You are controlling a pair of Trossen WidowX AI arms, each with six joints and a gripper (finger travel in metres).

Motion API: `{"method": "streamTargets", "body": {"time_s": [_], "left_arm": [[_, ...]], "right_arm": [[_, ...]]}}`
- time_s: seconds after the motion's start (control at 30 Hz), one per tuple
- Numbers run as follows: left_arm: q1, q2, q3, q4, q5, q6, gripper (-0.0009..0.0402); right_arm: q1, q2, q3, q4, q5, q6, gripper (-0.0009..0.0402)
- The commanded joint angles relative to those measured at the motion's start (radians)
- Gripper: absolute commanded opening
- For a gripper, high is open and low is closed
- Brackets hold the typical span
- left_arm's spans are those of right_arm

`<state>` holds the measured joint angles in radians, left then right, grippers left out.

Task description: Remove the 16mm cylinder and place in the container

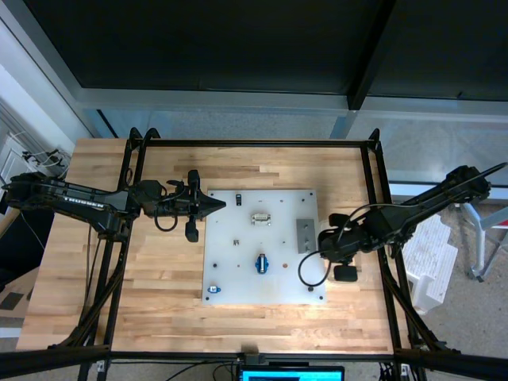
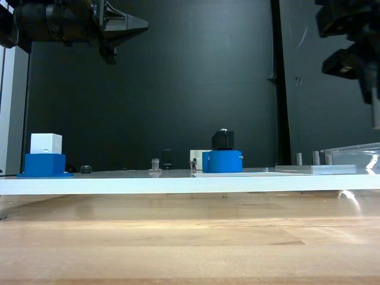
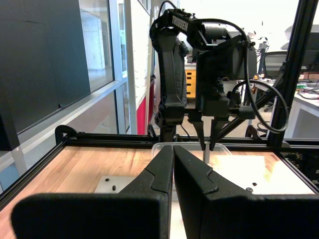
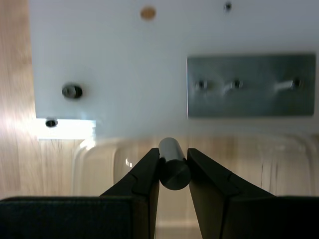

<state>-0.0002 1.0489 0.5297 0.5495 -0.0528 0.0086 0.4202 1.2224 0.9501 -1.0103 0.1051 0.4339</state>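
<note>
Cylinder (image 4: pixel 172 168) hangs in right claw (image 4: pixel 173 157) above container (image 4: pixel 90 164); left claw (image 3: pixel 173 149) aloft.

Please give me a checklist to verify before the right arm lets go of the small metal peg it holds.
1. 16mm cylinder clamped between the right gripper's fingers: ok.
2. Right gripper inside the container's outline: ok.
3. Cylinder clear of the grey block: ok.
4. Drop height to the container's floor: cannot tell.
5. Left gripper shut, raised at the white board's left edge, away from the container: ok.
</note>
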Motion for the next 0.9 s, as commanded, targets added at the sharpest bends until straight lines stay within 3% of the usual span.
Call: {"method": "streamTargets", "body": {"time_s": [0.03,0.4,0.9], "left_arm": [[0.000,0.000,0.000,0.000,0.000,0.000,0.0000],[0.000,0.000,0.000,0.000,0.000,0.000,0.0000],[0.000,0.000,0.000,0.000,0.000,0.000,0.0000]], "right_arm": [[0.009,-0.028,-0.041,-0.006,0.008,0.018,0.0000],[0.032,-0.032,-0.122,0.014,0.008,0.030,0.0006],[0.036,-0.032,-0.123,0.013,0.035,0.029,0.0192]]}}
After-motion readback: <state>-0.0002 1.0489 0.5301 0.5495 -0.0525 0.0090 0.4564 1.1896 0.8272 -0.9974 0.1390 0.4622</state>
